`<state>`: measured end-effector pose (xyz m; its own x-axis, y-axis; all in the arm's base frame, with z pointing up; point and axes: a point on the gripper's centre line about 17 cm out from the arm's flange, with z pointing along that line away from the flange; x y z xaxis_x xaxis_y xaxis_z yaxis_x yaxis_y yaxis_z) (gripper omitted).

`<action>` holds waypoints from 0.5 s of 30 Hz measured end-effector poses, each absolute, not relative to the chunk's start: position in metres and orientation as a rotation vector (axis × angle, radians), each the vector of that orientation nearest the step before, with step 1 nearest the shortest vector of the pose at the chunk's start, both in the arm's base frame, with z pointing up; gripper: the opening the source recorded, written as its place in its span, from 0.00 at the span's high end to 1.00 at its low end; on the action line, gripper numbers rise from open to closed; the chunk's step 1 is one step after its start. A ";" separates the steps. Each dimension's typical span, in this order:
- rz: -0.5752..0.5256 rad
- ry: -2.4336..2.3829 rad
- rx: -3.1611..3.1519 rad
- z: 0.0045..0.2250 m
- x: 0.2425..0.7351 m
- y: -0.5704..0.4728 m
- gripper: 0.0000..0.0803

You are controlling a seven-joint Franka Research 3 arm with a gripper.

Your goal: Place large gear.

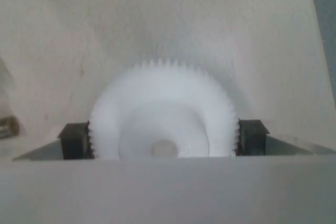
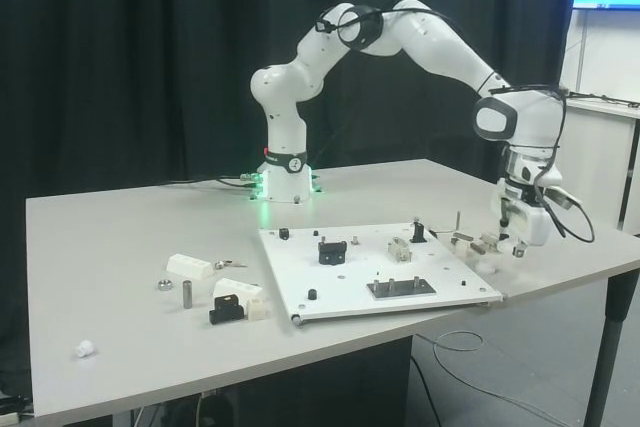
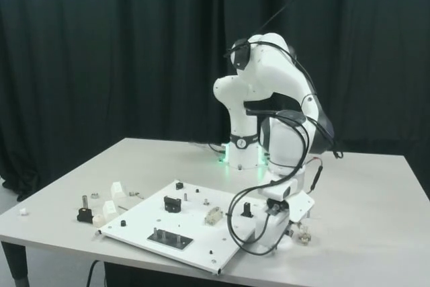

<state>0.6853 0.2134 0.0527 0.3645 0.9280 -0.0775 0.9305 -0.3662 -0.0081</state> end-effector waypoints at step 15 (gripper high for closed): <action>-0.101 1.743 2.553 0.025 0.685 0.221 0.26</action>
<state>0.6847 0.2214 0.0246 0.3632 0.9281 -0.0815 0.9313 -0.3642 0.0034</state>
